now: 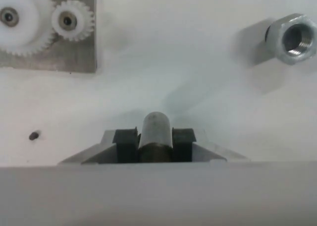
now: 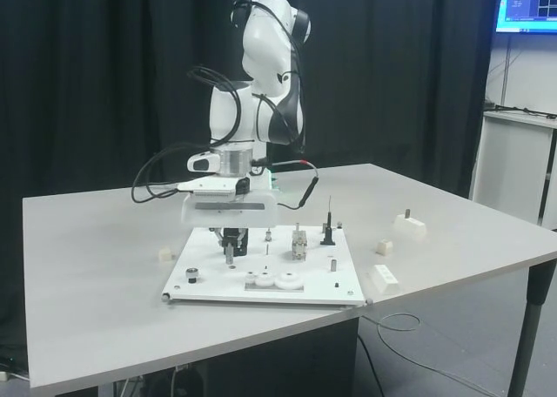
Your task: Insert round peg 4.
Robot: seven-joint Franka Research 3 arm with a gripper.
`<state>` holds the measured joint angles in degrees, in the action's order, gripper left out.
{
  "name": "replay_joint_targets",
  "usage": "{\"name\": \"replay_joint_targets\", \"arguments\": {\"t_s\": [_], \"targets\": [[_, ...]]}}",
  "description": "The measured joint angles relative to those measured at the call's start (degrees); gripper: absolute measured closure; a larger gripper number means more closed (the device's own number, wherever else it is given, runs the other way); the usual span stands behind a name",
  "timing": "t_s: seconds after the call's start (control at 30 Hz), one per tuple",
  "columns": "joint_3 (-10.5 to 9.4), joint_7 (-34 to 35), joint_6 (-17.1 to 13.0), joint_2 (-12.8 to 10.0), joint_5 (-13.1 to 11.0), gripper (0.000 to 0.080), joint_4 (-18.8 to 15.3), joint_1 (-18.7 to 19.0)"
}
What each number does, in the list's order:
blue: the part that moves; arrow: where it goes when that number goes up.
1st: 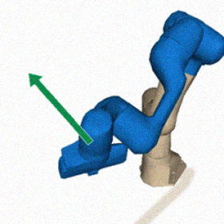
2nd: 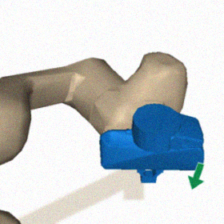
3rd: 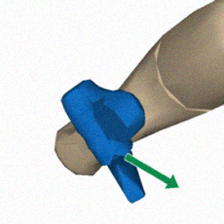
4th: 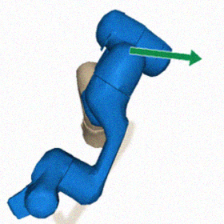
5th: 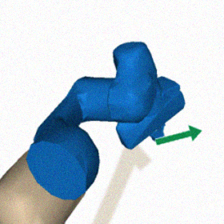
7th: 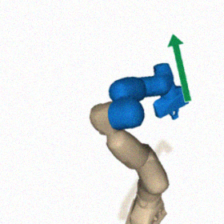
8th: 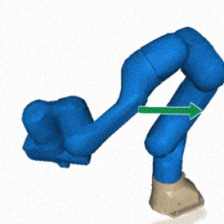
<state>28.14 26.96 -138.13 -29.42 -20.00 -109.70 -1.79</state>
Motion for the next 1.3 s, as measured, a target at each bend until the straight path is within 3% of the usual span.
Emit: {"name": "replay_joint_targets", "arguments": {"t_s": [1.3], "targets": [[-0.05, -2.7, -2.5, 0.1, -2.3, 0.0659, -3.6, 0.6]]}}
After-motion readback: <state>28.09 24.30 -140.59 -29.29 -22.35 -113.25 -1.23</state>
